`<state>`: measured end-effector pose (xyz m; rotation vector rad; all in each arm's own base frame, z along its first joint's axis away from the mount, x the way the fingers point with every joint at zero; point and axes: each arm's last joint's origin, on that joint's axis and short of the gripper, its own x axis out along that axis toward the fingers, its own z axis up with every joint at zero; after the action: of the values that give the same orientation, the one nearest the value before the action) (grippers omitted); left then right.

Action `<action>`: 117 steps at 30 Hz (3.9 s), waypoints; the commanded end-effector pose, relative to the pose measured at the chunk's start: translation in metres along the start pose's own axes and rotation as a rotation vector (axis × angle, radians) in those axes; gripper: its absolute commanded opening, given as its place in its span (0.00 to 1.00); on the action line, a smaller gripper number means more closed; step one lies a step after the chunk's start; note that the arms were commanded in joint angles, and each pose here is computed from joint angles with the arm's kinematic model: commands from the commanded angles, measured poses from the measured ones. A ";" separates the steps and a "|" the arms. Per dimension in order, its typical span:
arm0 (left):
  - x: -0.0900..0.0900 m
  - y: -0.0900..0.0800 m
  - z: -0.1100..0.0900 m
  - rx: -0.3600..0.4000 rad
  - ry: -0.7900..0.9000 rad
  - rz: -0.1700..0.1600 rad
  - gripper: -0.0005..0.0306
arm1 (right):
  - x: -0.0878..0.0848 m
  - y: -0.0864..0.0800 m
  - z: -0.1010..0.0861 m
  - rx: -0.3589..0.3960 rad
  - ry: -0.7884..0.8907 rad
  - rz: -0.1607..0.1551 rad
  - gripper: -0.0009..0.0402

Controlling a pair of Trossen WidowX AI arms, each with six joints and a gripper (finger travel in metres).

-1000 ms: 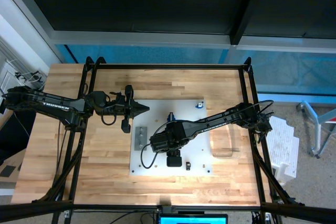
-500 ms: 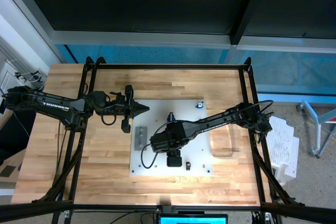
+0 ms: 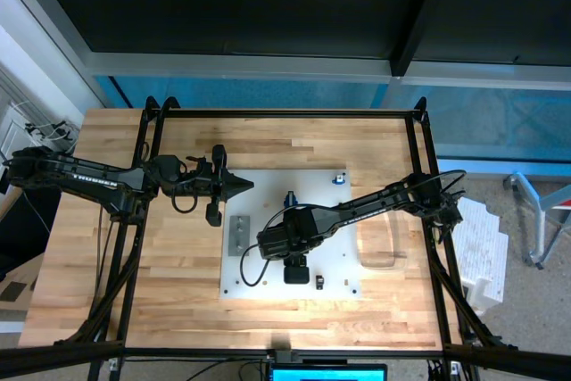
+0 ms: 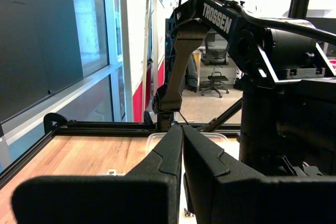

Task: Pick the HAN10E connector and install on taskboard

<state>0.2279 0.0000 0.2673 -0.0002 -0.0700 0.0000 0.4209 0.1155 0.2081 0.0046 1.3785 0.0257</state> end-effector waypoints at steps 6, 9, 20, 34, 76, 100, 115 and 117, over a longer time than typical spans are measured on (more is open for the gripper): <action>0.000 0.000 0.000 0.000 0.000 0.000 0.02 | 0.005 0.000 -0.001 -0.001 0.014 -0.005 0.09; 0.000 0.000 0.000 0.000 0.000 0.000 0.02 | 0.004 0.000 -0.001 -0.002 0.012 -0.005 0.09; 0.000 0.000 0.000 0.000 0.000 0.000 0.02 | 0.001 0.000 -0.001 0.000 0.004 0.000 0.29; 0.000 0.000 0.000 0.000 0.000 0.000 0.02 | -0.014 -0.001 -0.002 0.001 -0.029 0.008 0.69; 0.000 0.000 0.000 0.000 0.000 0.000 0.02 | -0.105 -0.020 -0.039 0.017 -0.243 0.051 0.86; 0.000 0.000 0.000 0.000 0.000 0.000 0.02 | -0.153 -0.097 -0.125 0.053 -0.690 -0.049 0.63; 0.000 0.000 0.000 0.000 0.000 0.000 0.02 | -0.163 -0.106 -0.159 0.071 -1.020 -0.047 0.18; 0.000 0.000 0.000 0.000 0.000 0.000 0.02 | -0.162 -0.107 -0.162 0.070 -1.064 -0.045 0.12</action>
<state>0.2279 0.0000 0.2672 -0.0002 -0.0696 0.0004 0.2341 0.0036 0.3348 0.0393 0.3446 -0.0605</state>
